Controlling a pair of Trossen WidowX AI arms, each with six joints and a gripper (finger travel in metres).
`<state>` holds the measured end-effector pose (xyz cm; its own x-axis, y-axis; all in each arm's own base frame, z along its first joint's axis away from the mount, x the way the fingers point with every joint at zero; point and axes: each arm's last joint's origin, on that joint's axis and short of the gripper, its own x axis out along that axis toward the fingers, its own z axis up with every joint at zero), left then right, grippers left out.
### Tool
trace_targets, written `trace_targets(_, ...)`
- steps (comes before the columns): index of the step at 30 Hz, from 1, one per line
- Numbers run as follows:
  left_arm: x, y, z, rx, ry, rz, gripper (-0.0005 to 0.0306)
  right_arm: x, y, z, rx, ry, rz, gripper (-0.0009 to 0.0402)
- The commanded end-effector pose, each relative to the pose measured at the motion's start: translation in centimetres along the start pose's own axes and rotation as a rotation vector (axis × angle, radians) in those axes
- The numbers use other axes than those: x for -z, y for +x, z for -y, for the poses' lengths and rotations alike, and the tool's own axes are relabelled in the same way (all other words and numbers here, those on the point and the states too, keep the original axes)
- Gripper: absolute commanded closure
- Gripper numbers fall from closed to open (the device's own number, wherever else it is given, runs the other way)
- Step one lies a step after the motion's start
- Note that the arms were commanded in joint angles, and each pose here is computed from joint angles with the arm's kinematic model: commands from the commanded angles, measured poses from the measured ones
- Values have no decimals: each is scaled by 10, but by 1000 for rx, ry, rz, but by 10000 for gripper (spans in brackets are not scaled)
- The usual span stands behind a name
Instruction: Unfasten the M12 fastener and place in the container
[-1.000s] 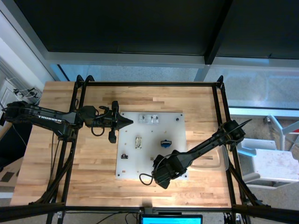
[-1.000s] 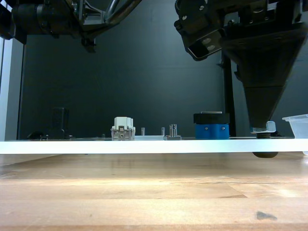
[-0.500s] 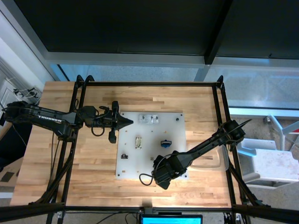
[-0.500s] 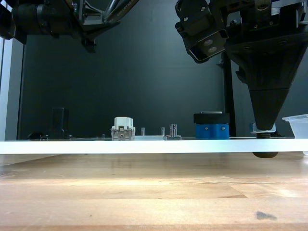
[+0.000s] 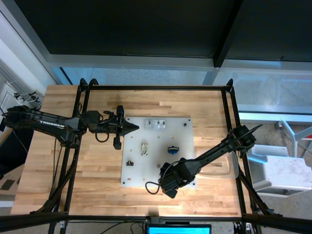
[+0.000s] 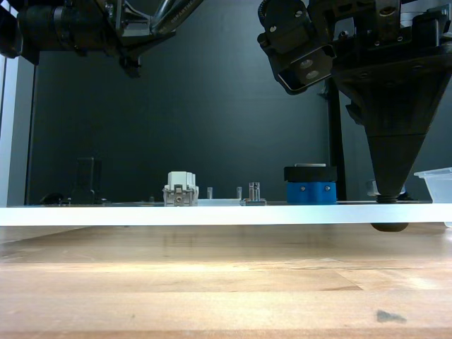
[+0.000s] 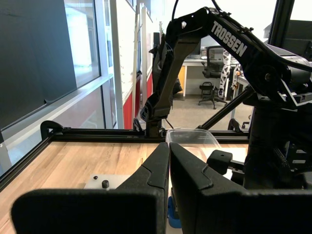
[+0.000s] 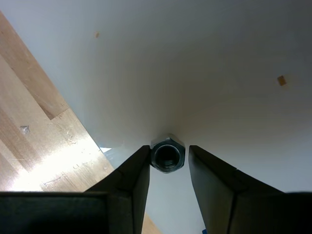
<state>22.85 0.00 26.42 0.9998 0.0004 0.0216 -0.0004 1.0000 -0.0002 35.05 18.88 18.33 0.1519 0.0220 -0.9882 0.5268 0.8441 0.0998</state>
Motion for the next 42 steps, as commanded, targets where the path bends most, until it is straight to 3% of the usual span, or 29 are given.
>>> trace_targets(1, 0, 0, 0, 0, 0, 0, 300, 0, 0, 1, 5, 1, 5, 313)
trace_targets(10, 0, 0, 0, 0, 0, 0, 300, 0, 0, 0, 2, -1, 6, 364)
trace_targets(14, 0, 0, 0, 0, 0, 0, 300, -1, 0, 0, -4, -81, 9, 373)
trace_targets(17, 0, 0, 0, 0, 0, 0, 300, -1, -1, -1, -11, -212, 9, 375)
trace_targets(22, 0, 0, 0, 0, 0, 0, 300, 0, -4, -1, -20, -532, 13, 375)
trace_targets(30, 0, 0, 0, 0, 0, 0, 300, 0, -8, -1, -19, -1170, 32, 374)
trace_targets(33, 0, 0, 0, 0, 0, 0, 300, 0, -10, -1, -16, -1352, 37, 375)
trace_targets(38, 0, 0, 0, 0, 0, 0, 300, 0, -13, 0, -17, -1460, 49, 375)
trace_targets(42, 0, 0, 0, 0, 0, 0, 300, 0, -21, 0, -26, -1462, 69, 375)
